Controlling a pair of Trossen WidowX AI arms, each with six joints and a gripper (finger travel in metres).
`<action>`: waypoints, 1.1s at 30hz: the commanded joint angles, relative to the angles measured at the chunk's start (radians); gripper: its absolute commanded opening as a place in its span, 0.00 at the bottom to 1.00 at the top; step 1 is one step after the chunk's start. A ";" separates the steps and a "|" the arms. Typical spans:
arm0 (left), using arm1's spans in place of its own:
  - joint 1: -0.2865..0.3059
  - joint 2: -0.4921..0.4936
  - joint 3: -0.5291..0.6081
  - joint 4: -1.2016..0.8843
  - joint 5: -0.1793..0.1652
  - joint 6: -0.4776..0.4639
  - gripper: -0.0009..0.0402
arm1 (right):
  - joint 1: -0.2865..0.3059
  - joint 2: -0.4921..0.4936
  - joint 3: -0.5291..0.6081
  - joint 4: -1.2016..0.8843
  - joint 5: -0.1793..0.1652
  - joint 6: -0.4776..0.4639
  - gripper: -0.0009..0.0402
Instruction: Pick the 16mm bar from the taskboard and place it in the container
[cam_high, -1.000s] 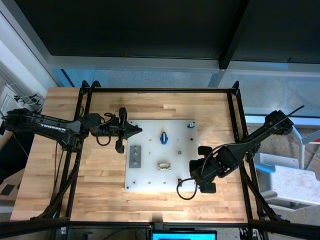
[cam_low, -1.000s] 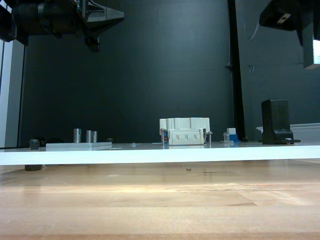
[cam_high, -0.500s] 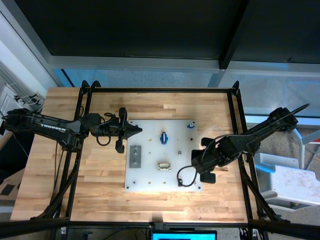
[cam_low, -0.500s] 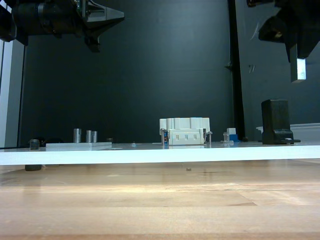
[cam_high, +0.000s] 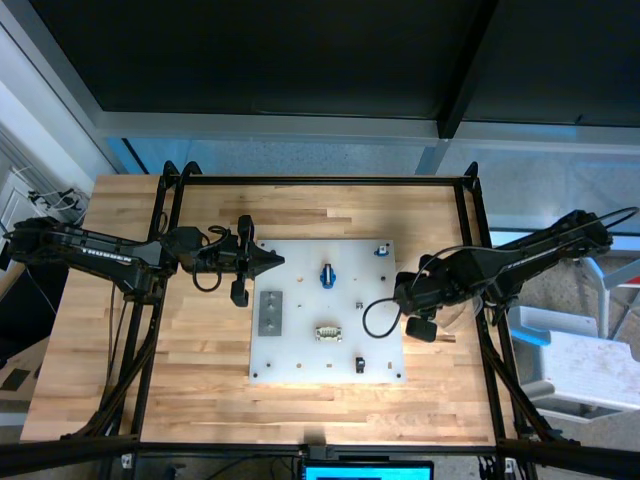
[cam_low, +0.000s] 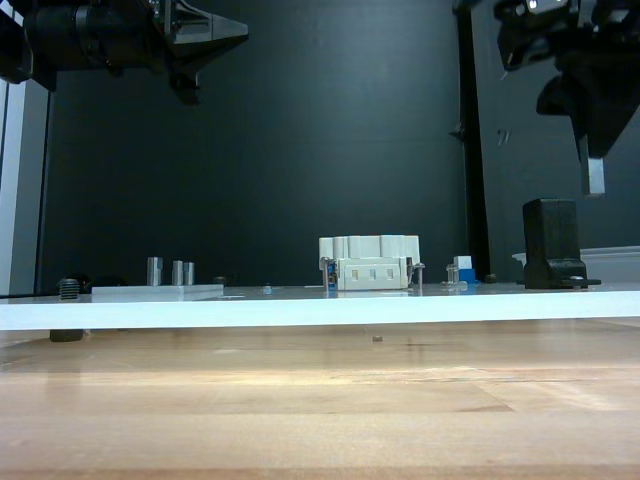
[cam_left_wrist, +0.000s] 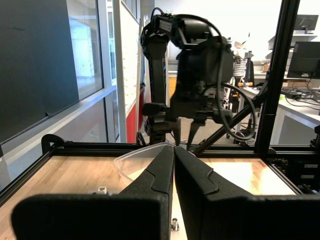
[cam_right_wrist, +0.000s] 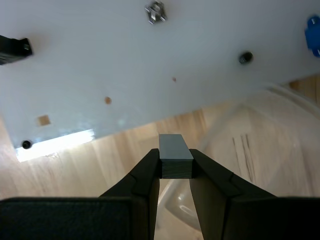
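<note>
Grey metal 16mm bar sits clamped between the two black fingers of the right hand, hanging end-down. The right hand hovers well above the bench, just past the right edge of the white taskboard. The clear container rests on the bench beside that edge; the bar appears to hang at its near rim, not yet squarely over its opening. This looks like the carrying step: the bar is off the board but not yet delivered. The next move likely calls for a short shift over the tub, a descent, then spreading the fingers. Across the board, the left hand is raised, fingers pressed together, holding nothing.
</note>
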 joint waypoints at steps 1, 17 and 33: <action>0.000 0.000 0.000 0.000 0.000 0.000 0.02 | -0.030 -0.036 -0.042 0.000 -0.004 0.001 0.06; 0.000 0.000 0.000 0.000 0.000 0.000 0.02 | -0.177 -0.180 -0.214 -0.001 -0.007 0.031 0.06; 0.000 0.000 0.000 0.000 0.000 0.000 0.02 | -0.234 -0.211 -0.294 -0.028 -0.056 0.082 0.06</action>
